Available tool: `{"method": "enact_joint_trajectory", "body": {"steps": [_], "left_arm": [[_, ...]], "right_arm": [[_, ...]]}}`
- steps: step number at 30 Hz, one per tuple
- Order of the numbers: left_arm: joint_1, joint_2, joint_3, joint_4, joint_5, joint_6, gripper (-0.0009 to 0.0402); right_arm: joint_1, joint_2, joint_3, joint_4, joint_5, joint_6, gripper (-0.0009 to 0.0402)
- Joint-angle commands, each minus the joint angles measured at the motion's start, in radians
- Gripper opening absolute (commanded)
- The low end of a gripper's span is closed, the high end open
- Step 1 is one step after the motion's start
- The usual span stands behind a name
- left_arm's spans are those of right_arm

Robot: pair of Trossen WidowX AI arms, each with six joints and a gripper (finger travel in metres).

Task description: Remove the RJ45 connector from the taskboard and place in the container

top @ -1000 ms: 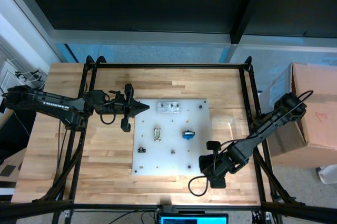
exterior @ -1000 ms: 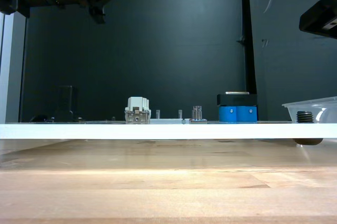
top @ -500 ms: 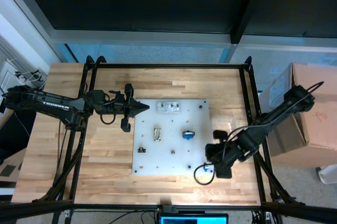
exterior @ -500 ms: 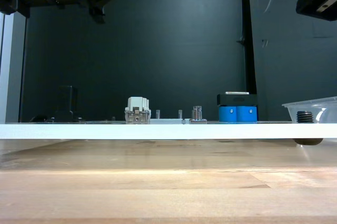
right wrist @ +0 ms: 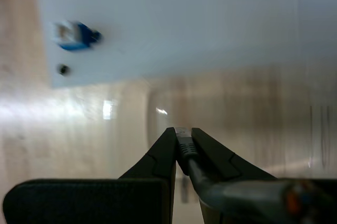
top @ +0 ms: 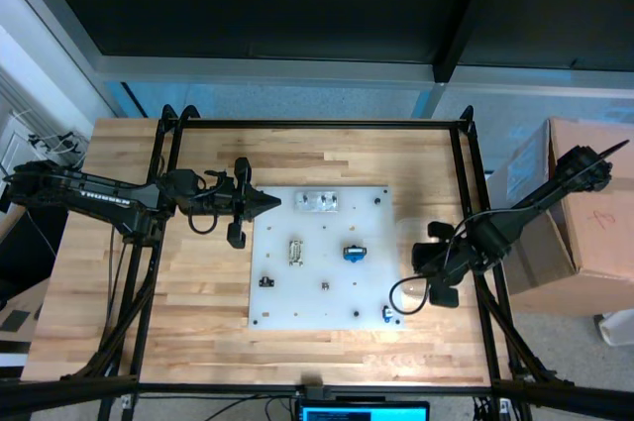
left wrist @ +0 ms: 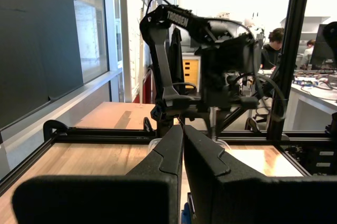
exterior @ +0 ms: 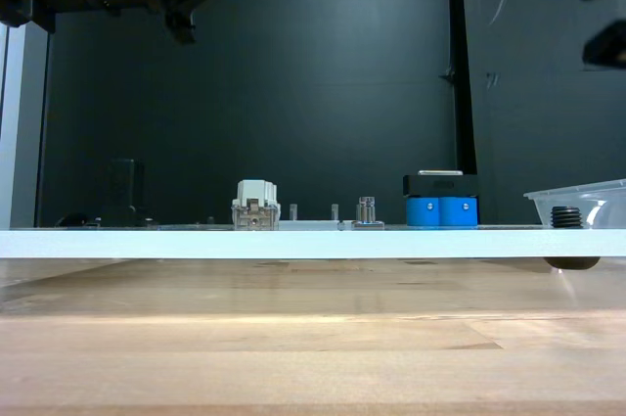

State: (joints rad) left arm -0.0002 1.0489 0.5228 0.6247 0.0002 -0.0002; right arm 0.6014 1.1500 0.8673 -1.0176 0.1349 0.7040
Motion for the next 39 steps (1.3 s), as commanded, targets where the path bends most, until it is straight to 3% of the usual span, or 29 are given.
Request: {"method": "enact_joint_trajectory", "body": {"steps": [1, 4, 9, 22, 27, 39], "left_arm": [[0.000, 0.000, 0.000, 0.000, 0.000, 0.000, 0.0000], [0.000, 0.000, 0.000, 0.001, 0.000, 0.000, 0.0000], [0.000, 0.000, 0.000, 0.001, 0.000, 0.000, 0.0000], [0.000, 0.000, 0.000, 0.000, 0.000, 0.000, 0.0000], [0.000, 0.000, 0.000, 0.000, 0.000, 0.000, 0.0000], [0.000, 0.000, 0.000, 0.000, 0.000, 0.000, 0.0000]], "right_arm": [[-0.008, -0.043, -0.076, 0.002, -0.001, 0.033, 0.0000], [-0.020, -0.066, -0.136, 0.003, -0.009, 0.056, 0.0000], [-0.035, -0.073, -0.214, 0.005, -0.074, 0.063, 0.0000], [-0.038, -0.072, -0.315, 0.031, -0.085, 0.074, 0.0000], [-0.039, -0.072, -0.328, 0.028, -0.112, 0.075, 0.0000], [-0.039, -0.072, -0.338, -0.001, -0.113, 0.104, 0.0000]]}}
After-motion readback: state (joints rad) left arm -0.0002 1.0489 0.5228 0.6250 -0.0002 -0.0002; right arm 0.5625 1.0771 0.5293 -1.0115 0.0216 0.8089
